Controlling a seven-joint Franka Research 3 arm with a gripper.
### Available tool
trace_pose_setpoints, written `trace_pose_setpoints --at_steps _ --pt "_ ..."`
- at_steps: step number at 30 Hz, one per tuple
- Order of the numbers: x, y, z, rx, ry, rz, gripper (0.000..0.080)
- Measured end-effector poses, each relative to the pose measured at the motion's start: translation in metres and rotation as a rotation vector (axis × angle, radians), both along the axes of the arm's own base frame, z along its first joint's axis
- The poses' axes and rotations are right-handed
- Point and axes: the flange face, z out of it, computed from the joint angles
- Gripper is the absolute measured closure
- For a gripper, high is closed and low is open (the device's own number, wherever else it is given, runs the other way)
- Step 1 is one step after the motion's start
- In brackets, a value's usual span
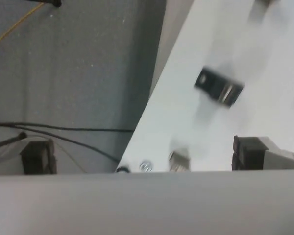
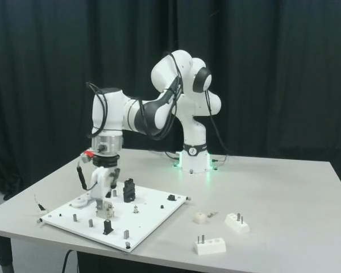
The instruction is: Pick USB.
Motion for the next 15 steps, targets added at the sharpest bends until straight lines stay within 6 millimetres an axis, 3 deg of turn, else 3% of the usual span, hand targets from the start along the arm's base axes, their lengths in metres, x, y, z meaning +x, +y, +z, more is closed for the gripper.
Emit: trace_pose_setpoints --at_steps 15 --pt "-0.016 -0.063 0.029 -0.078 0.083 0.310 0.0003"
